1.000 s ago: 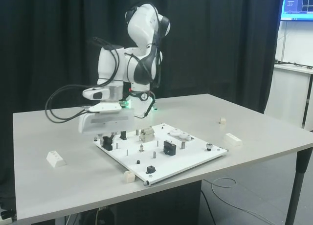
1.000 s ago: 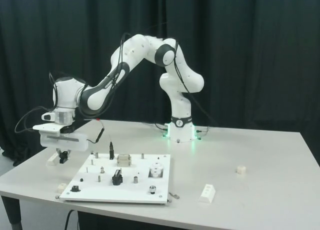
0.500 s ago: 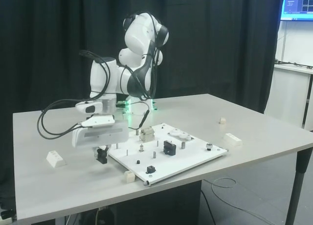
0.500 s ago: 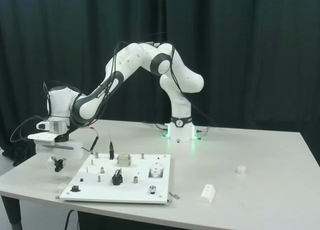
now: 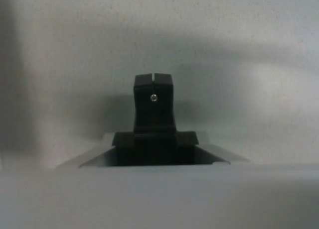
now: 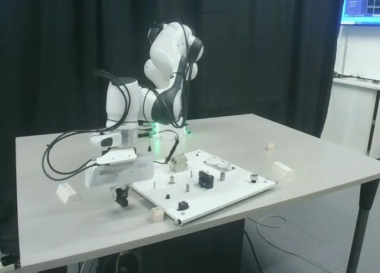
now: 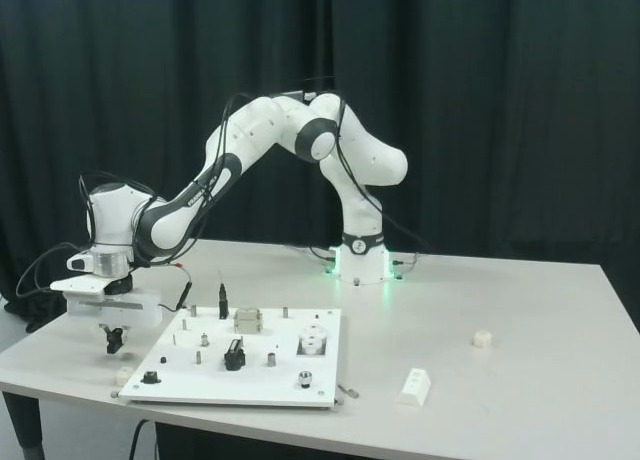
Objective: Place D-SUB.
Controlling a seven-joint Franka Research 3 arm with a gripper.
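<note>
Black curtains back a grey table (image 6: 249, 133). At left the end effector (image 6: 122, 197) grips the black D-SUB (image 5: 153, 118) just above the tabletop, beside the white board (image 6: 231, 187) with its fixtures; two white blocks (image 6: 282, 169) lie right.

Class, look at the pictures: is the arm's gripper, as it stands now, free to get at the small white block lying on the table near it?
Probably not: the gripper is shut on a black part, so the white block beside it cannot be grasped.

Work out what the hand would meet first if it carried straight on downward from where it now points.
Most likely the bare grey table. The hand points down, shut on a black part, just beside the white board; its height above the table is unclear.
</note>
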